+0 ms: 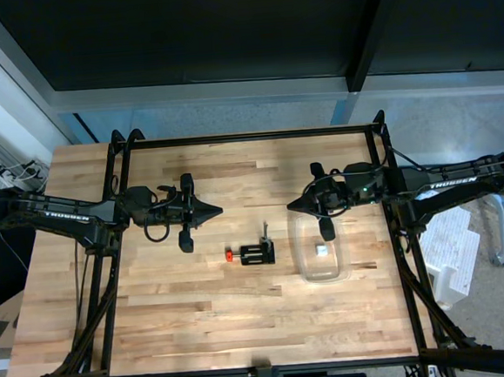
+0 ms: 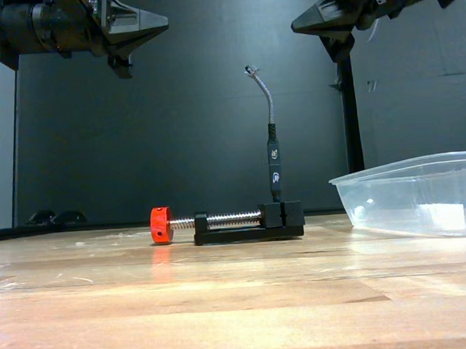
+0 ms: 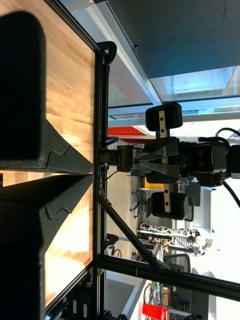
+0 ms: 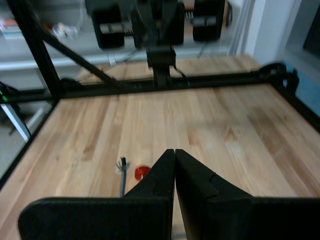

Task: Pick the USB-C connector and install on taskboard

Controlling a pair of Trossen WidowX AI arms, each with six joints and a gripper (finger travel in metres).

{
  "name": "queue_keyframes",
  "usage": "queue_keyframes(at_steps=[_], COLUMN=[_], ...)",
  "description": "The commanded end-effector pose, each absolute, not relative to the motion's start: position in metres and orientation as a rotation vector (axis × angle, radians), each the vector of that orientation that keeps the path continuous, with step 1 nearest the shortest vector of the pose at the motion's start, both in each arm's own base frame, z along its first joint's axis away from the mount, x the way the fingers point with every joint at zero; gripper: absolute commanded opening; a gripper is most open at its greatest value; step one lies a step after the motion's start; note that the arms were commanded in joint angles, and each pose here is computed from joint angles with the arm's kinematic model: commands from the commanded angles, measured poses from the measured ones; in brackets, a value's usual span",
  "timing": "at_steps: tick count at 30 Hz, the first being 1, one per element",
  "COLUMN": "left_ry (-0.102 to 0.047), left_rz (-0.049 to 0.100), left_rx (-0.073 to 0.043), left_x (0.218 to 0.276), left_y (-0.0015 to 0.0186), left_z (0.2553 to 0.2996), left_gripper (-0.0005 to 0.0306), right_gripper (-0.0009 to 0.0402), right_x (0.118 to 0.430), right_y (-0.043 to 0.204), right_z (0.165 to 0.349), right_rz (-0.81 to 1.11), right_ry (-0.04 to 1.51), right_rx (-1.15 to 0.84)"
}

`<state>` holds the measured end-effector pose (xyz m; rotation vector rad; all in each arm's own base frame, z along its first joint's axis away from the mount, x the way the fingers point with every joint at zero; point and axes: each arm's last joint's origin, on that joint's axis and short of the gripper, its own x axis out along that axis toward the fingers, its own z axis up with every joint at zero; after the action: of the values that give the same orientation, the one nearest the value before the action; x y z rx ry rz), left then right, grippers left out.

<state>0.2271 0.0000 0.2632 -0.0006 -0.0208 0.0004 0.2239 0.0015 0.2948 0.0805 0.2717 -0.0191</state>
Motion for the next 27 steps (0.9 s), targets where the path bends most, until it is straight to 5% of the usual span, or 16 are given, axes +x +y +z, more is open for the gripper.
queue_keyframes(at_steps=[1, 14, 27], left_ry=[-0.021, -0.021, -0.021], left_rz=[0.001, 0.001, 0.001], left_rx=[-0.001, -0.001, -0.001], left_x=[0.2271, 0.2271, 0.2271], left_y=[0.0001, 0.0001, 0.0001], left_z=[0.2633, 0.2633, 0.2633], left_gripper=[0.0000, 0.0000, 0.0000], right_gripper=[0.0000, 0.0000, 0.0000], right_x=[0.218, 0.210, 0.210], right_y=[-0.001, -0.003, -0.003], right_z=[0.289, 0.268, 0.269], right_rz=[-0.011, -0.031, -0.012], right_ry=[0.188, 0.027, 0.020], right_rx=[0.088, 0.095, 0.088])
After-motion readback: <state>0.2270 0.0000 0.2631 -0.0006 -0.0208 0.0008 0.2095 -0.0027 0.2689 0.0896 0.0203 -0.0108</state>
